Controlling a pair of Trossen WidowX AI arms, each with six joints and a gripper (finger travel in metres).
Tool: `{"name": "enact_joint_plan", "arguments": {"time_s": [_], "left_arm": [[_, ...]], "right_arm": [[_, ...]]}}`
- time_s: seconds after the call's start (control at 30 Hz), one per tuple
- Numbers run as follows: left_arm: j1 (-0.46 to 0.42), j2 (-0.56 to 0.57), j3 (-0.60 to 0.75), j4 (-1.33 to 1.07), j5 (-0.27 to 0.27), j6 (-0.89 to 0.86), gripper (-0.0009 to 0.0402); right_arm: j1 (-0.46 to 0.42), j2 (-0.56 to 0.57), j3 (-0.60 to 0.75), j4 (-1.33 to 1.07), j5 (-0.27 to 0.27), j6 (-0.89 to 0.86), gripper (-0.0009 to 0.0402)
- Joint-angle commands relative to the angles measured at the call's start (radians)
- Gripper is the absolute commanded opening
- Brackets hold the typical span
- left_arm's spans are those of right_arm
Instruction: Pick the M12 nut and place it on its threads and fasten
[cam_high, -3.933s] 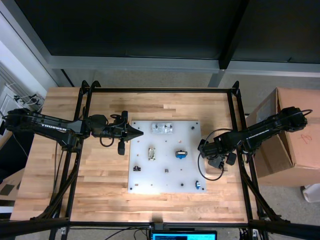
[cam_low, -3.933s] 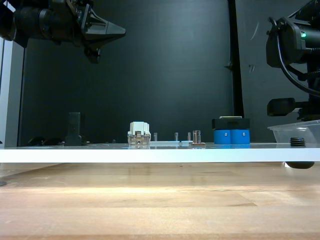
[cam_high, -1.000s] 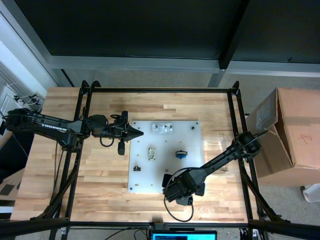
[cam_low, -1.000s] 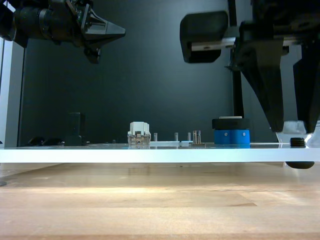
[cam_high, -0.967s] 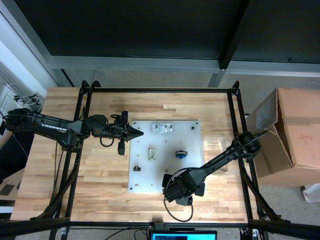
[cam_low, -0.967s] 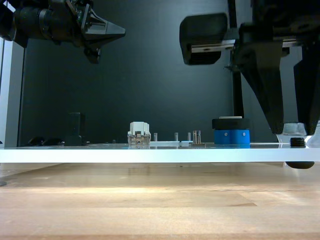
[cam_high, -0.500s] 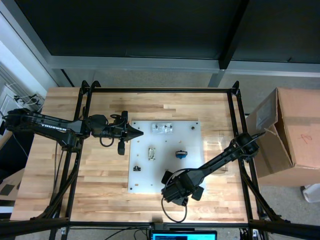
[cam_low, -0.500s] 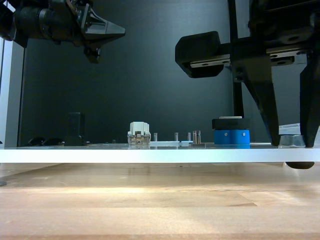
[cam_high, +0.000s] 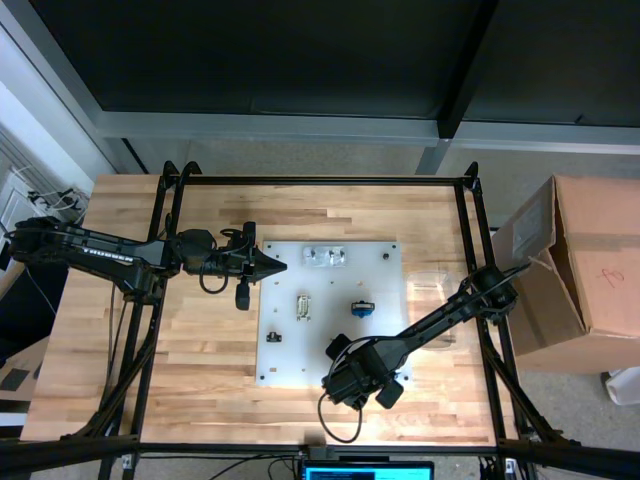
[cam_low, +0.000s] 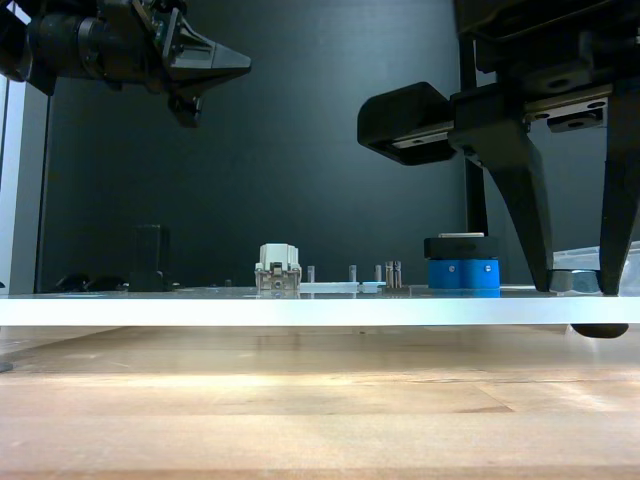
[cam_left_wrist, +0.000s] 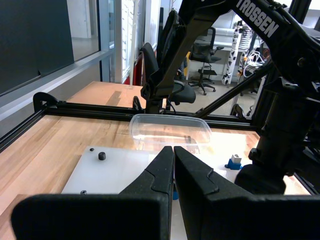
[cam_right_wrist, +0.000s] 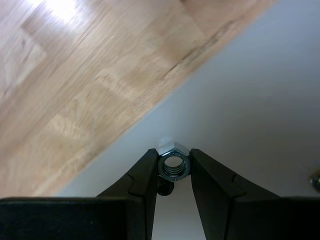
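Right pincer (cam_low: 577, 286) grasping M12 nut (cam_right_wrist: 173, 167) at white board's (cam_high: 287, 355) near edge.
Left pincer (cam_high: 278, 266) clenched, above board's left edge; whether nut is seated cannot be told.

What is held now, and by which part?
The right gripper, at the board's near edge, holds the silver nut by its opposite sides. The left gripper, above the board's left edge, holds nothing.
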Motion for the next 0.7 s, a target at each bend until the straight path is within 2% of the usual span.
{"name": "enact_joint_plan", "arguments": {"time_s": [0.03,0.7], "left_arm": [[0.0,0.0,0.0,0.0,0.0,0.0,0.0],[0.0,0.0,0.0,0.0,0.0,0.0,0.0]], "right_arm": [[0.0,0.001,0.0,0.003,0.0,0.106,0.0],[-0.003,0.002,0.0,0.014,0.001,0.61,0.0]]}}
